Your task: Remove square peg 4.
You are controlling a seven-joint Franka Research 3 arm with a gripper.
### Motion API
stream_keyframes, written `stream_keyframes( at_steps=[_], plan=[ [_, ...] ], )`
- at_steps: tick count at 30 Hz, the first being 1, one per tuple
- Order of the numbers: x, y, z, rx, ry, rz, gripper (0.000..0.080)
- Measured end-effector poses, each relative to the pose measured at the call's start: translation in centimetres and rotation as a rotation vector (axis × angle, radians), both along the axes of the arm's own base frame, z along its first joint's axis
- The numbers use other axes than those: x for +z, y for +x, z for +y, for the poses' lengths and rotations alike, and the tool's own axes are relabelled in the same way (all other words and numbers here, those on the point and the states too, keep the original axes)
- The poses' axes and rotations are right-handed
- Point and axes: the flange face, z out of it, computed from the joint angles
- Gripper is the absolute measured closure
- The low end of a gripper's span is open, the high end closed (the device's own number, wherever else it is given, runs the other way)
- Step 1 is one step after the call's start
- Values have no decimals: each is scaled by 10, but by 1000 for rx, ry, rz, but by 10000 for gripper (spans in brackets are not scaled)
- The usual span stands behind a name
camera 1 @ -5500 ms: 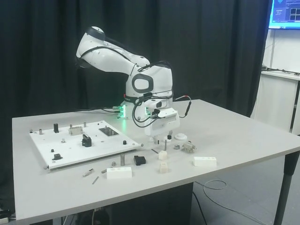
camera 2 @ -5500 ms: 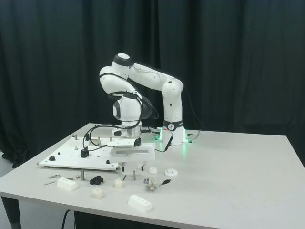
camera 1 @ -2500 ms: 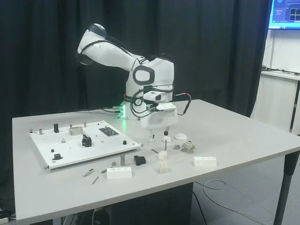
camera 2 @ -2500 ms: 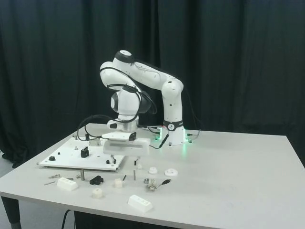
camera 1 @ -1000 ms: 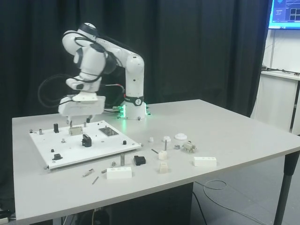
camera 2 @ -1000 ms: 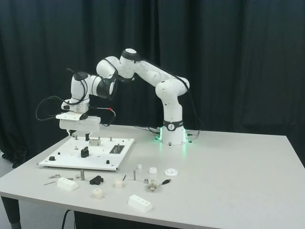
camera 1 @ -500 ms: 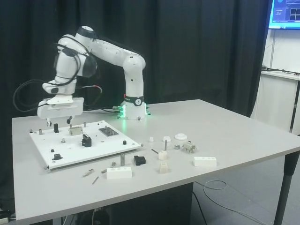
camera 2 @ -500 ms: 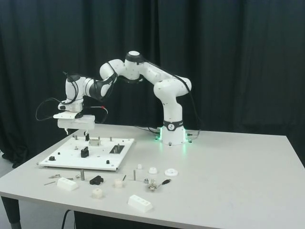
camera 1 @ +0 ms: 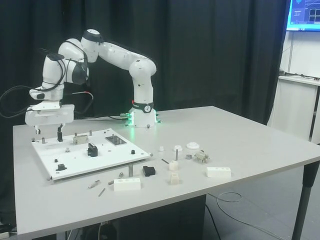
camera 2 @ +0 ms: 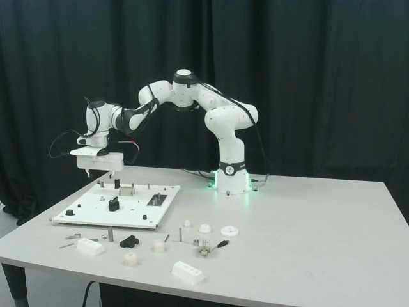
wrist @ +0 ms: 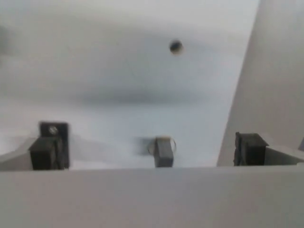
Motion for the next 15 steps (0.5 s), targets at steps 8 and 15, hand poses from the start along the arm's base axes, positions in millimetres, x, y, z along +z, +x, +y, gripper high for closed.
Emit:
stream_keyframes(
  at_steps=[8, 15],
  plan=[
    [-6, -27, -18, -45, 15, -37, 3],
    [-14, -43, -28, -60, 37, -73, 3]
  ],
)
